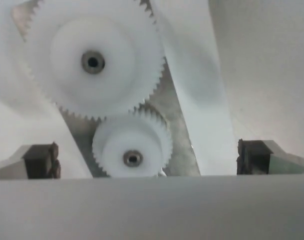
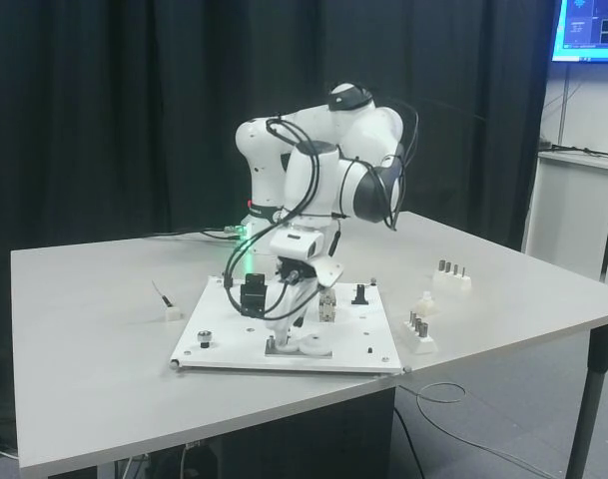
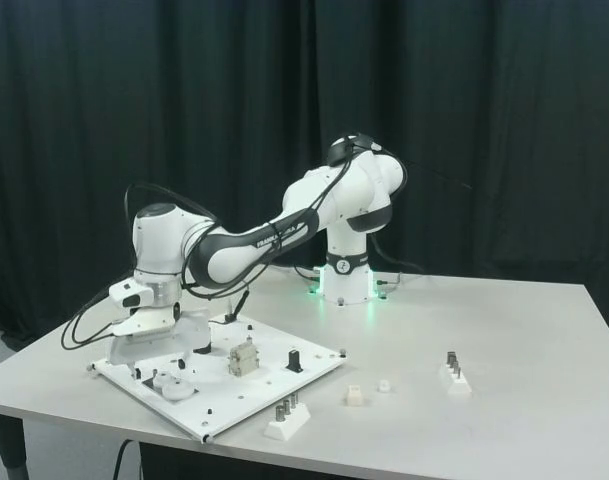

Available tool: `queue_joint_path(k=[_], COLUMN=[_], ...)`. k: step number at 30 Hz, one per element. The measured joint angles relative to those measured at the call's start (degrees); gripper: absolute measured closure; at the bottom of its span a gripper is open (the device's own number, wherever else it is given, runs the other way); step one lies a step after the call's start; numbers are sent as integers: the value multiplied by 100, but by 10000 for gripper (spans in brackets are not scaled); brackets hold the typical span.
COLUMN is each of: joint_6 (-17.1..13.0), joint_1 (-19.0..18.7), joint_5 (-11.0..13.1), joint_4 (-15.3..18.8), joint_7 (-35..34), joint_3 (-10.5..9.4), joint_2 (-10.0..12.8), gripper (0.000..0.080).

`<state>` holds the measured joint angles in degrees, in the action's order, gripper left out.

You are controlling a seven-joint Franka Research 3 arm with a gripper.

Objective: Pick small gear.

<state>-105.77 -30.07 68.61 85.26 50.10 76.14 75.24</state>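
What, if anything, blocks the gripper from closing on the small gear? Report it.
Nothing visible lies between the open gripper and the small gear: one finger sits clear on each side of it. The big gear meshes with its far edge, outside the closing line, but could drag on a lift.

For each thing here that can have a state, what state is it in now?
small gear: flat on the board, meshed with the big gear, not gripped.
big gear: flat on the board, on its axle.
gripper: open, one finger on each side of the small gear.
white board: flat on the grey table.
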Motion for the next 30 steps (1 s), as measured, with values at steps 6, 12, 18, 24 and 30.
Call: queue_joint_path(k=[6,12,18,24,30], joint_6=[101,142,143,143,143], joint_1=[-71,-103,-114,-117,-120], joint_5=[0,0,3,10,41], joint_4=[0,0,-1,-4,-9], joint_7=[-74,-158,-208,-287,-326], joint_3=[169,239,256,271,281], joint_2=[-2,-2,-2,-2,-2], gripper=[4,4,3,3,3])
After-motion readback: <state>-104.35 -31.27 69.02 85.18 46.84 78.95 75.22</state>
